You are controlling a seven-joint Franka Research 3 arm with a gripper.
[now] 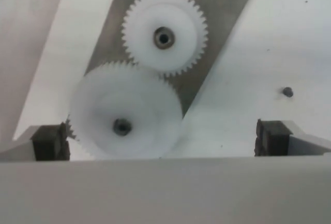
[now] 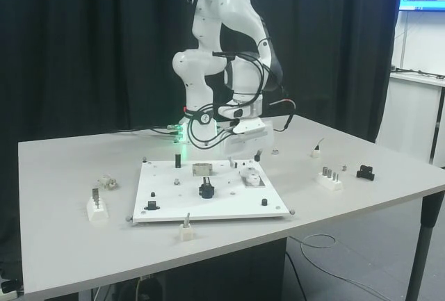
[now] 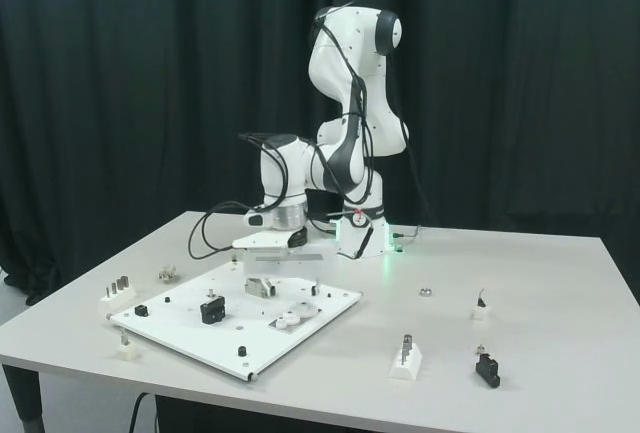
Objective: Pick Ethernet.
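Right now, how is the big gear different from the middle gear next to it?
The big gear is wider than the middle gear. The big gear looks closer to the wrist camera and hangs off the grey plate's edge; the middle gear sits fully on the plate. Both are white, toothed, with a dark centre hub, and their teeth meet.

A flat white square board (image 2: 208, 207) is laid on the grey tabletop (image 2: 62, 169). Three meshed white toothed gears (image 1: 164, 32) are mounted on a grey metal plate (image 1: 222, 12). Small white blocks (image 3: 405, 363) are scattered nearby.
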